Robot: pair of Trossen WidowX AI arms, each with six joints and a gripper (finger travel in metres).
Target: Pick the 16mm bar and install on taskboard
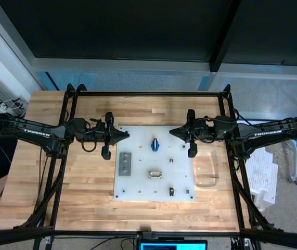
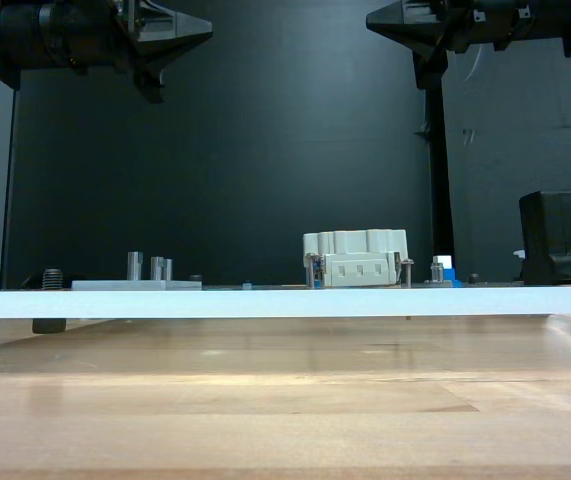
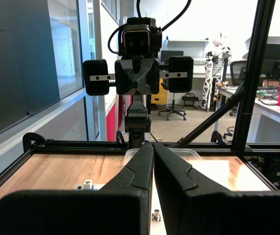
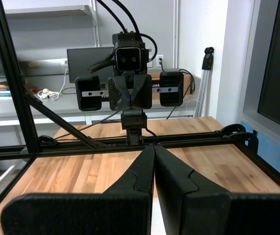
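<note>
White taskboard (image 1: pixel 138 143) below, betw. left pincer (image 1: pixel 125 136) & right pincer (image 1: pixel 172 132)

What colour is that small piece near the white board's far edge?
Blue piece, clearest in high view. Left tool and right tool hover shut above the taskboard's sides.

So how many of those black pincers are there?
2. The left pincer hovers shut over the far left of the white board; the right pincer hovers shut over its far right. None seems hidden.
</note>
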